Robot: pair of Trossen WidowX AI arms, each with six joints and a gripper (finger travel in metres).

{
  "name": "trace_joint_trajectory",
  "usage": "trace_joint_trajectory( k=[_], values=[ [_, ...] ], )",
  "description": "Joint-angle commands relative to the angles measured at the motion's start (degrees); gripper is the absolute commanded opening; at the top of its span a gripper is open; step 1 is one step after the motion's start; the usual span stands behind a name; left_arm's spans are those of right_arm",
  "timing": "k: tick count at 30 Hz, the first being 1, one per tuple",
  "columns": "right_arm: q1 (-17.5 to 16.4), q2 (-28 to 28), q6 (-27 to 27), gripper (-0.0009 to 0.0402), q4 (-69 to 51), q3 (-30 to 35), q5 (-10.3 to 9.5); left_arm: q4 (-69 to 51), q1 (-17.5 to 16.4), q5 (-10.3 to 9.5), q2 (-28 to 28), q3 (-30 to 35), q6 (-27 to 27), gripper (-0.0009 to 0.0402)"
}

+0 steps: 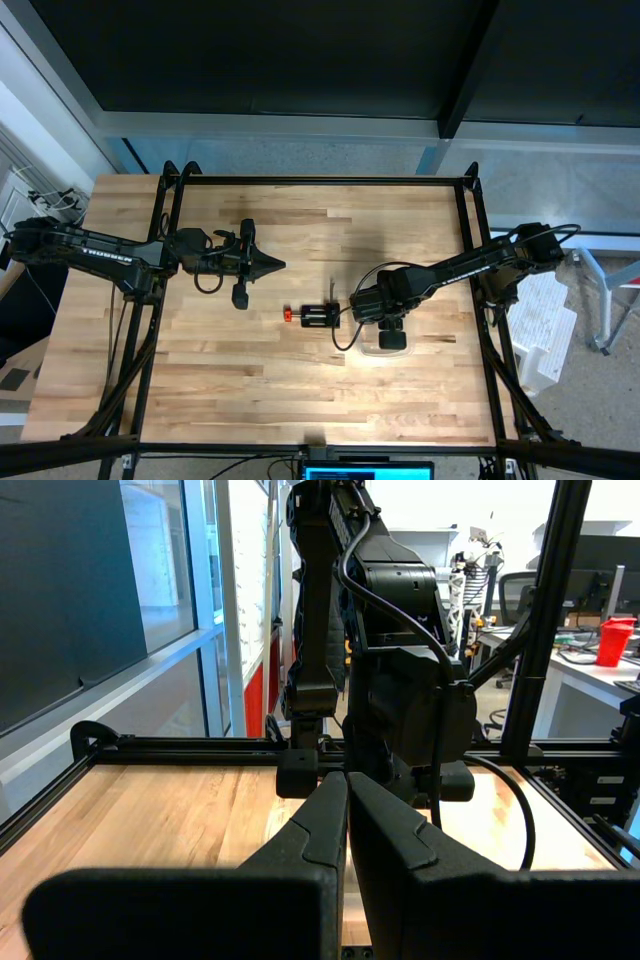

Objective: Pick the USB-C connector and install on taskboard

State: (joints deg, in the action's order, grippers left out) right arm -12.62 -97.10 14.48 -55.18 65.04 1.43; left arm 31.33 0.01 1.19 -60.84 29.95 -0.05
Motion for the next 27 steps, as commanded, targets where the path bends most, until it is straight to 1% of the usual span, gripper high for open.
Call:
trace_joint_trajectory(
  k=[1, 11, 15, 18, 21, 27],
  values=[
    [0.0, 0.0, 0.0, 0.0076, 0.0, 0.0, 0.02, 0.0, 0.0, 0.00, 0.0, 0.0, 0.0, 0.0000],
    [0.0, 0.0, -0.4, 0.0030, 0.0, -0.1, 0.04, 0.0, 0.0, 0.00, 0.0, 0.0, 0.0, 0.0000],
    [0.0, 0.0, -0.4, -0.0004, 0.1, -0.1, 0.04, 0.0, 0.0, 0.00, 0.0, 0.0, 0.0, 0.0000],
    [0.0, 0.0, -0.4, 0.0004, 0.1, -0.1, 0.04, 0.0, 0.0, 0.00, 0.0, 0.0, 0.0, 0.0000],
    [0.0, 0.0, -0.4, -0.0002, 0.1, -0.1, 0.07, 0.0, 0.0, 0.00, 0.0, 0.0, 0.0, 0.0000],
    [0.0, 0.0, -0.6, 0.0000, -0.3, 0.4, 0.04, 0.0, 0.0, 0.00, 0.0, 0.0, 0.0, 0.0000]
  ],
)
